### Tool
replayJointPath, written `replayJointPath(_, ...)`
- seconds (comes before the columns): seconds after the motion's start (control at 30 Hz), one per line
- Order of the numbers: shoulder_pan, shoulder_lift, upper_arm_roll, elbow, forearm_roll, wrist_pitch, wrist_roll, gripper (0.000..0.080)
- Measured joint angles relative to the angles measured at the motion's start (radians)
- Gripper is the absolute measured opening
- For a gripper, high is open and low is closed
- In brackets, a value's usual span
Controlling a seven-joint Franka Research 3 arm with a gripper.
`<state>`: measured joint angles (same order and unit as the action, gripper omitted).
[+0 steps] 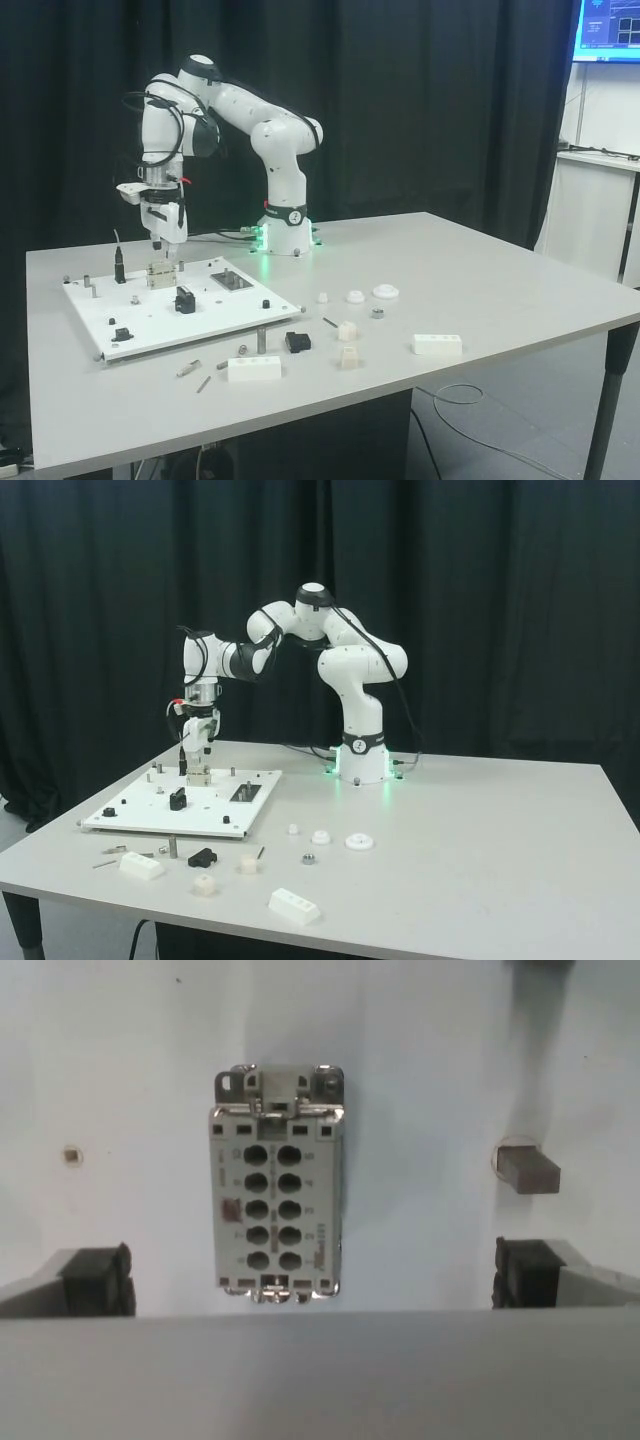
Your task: Remove waterproof.
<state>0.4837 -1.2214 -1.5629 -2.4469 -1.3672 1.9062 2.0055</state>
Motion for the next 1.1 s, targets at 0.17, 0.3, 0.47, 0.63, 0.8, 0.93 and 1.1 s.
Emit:
replayJointPath(0.17,0.005,-0.004,-0.006,0.003,-0.009,0.003,0.008,0.0800)
replayJointPath(0.3,0.012,-0.007,-0.014,0.006,-0.023,0.009,0.015,0.0800)
replayJointPath(0.47,0.022,-0.009,-0.025,0.011,-0.034,0.014,0.016,0.0800)
replayJointPath(0.63,0.035,-0.009,-0.039,0.020,-0.040,0.021,0.016,0.0800)
replayJointPath(0.8,0.044,-0.009,-0.052,0.027,-0.047,0.023,0.016,0.0800)
replayJointPath(0.93,0.051,-0.009,-0.063,0.029,-0.050,0.026,0.016,0.0800)
replayJointPath(1.1,0.056,-0.009,-0.074,0.029,-0.054,0.031,0.016,0.0800)
